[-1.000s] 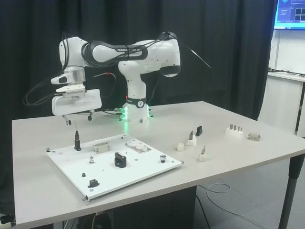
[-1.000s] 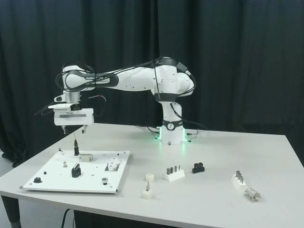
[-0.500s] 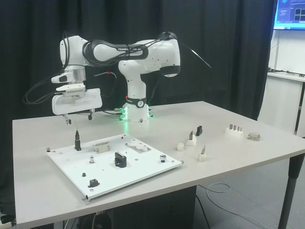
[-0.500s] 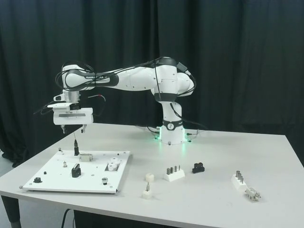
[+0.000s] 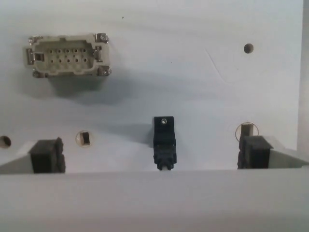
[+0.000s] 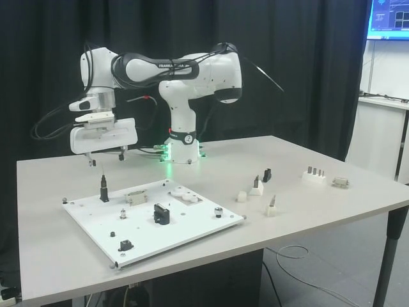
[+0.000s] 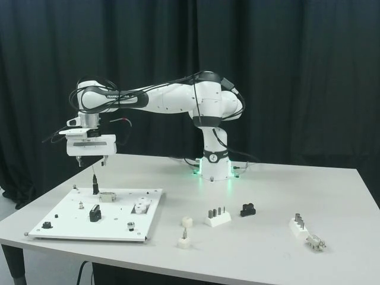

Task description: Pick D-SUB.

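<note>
Black curtains point(image 7: 297, 71) hang behind 1 grey table point(image 7: 279, 261); 1 screen point(image 6: 388, 18) glows in a far corner of the room, well away from the gripper. 1 white arm point(image 7: 172, 98) is bolted to the table, with green light at its foot; it reaches out to the side. 1 white board point(image 6: 185, 224) lies flat on the table, under the gripper.

The gripper point(image 6: 105, 160) hangs in the air above the board; its 2 fingers point(image 5: 46, 154) are spread wide and hold nothing.

1 D-SUB plug point(image 5: 164, 140), black, stands up on the board right under the gripper, between the 2 fingers but far below them; nothing touches it. 1 grey socket point(image 5: 67, 55) with many pins sits on the board just beside the plug.

Far from the gripper, past the board's other edge, the bare table has 4 small white blocks point(image 7: 217, 217), 1 small black part point(image 7: 247, 209) and 1 small grey connector point(image 7: 314, 242), the farthest from the gripper.
</note>
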Robot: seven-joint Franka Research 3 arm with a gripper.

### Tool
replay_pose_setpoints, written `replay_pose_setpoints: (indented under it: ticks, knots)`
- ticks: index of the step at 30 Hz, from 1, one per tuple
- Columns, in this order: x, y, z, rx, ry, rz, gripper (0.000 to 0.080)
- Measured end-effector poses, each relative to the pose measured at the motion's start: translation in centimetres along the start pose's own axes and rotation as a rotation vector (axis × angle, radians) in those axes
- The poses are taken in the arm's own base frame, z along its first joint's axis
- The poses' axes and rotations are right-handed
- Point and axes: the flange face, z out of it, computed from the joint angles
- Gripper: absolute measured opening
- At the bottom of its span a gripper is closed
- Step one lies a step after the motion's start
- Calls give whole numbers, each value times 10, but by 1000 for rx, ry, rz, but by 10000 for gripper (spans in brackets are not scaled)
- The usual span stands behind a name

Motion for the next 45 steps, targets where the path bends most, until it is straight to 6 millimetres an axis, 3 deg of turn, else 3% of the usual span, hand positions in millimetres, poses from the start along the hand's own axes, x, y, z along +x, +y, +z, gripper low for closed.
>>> replay_pose_setpoints:
  ticks: [10, 22, 32, 45]
  knots:
    - [1, -11, 1, 48, -26, 35, 800]
    - [1, -49, 1, 137, -79, 39, 800]
    - [-2, -103, 3, 189, -127, 26, 800]
    - [-26, -198, 18, 220, -177, 9, 800]
